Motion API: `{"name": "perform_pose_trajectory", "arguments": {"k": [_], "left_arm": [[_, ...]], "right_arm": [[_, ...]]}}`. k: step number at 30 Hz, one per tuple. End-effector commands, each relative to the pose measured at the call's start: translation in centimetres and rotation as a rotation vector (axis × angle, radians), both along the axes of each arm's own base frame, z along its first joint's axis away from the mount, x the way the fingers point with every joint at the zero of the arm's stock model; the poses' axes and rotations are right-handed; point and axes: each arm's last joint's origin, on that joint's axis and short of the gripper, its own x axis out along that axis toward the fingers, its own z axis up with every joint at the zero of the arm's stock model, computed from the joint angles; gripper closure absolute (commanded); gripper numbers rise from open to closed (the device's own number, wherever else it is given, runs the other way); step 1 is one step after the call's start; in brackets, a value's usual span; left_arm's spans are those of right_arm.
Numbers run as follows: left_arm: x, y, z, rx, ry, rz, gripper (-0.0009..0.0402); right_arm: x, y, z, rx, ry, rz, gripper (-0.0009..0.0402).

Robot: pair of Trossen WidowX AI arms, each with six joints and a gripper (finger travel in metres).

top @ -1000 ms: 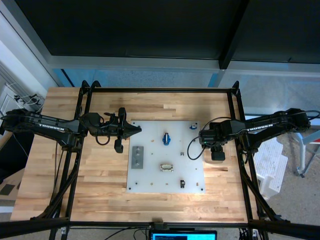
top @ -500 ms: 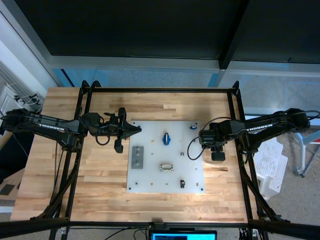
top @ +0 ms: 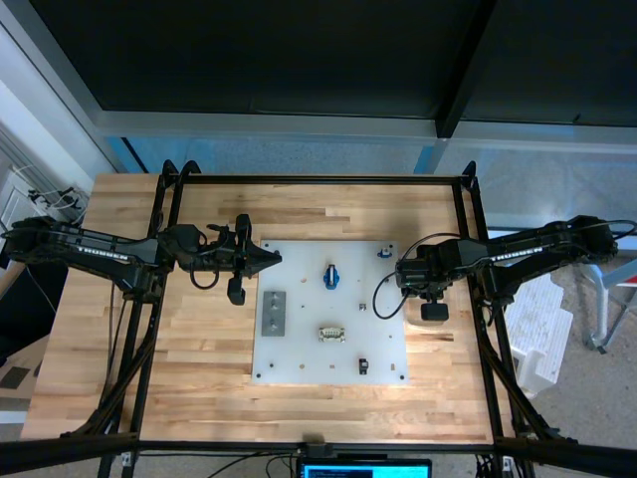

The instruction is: Pick the USB connector and install on taskboard

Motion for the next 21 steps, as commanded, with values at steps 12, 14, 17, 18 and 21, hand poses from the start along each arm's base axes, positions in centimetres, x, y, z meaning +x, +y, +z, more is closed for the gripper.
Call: {"name": "perform_pose_trajectory", "arguments": {"k": [12, 14, 17, 18, 21], "left_arm": [[0.0, 0.0, 0.0, 0.000, 0.000, 0.000, 0.0393], [0.0, 0.0, 0.0, 0.000, 0.000, 0.000, 0.0393], [0.0, 0.0, 0.0, 0.000, 0.000, 0.000, 0.0393], [0.0, 0.0, 0.0, 0.000, 0.000, 0.000, 0.0393], [0.0, 0.0, 0.0, 0.000, 0.000, 0.000, 0.0393]], "right_arm": [[-0.3, 0.0, 0.6, 0.002, -0.036, 0.000, 0.0393], [-0.4, 0.0, 0.8, 0.000, -0.046, -0.001, 0.0393], [-0.6, 0.0, 1.1, 0.000, -0.063, -0.004, 0.0393], [-0.6, 0.0, 1.1, 0.000, -0.066, -0.004, 0.0393], [-0.7, 0.0, 1.2, 0.000, -0.073, -0.006, 0.0393]]}}
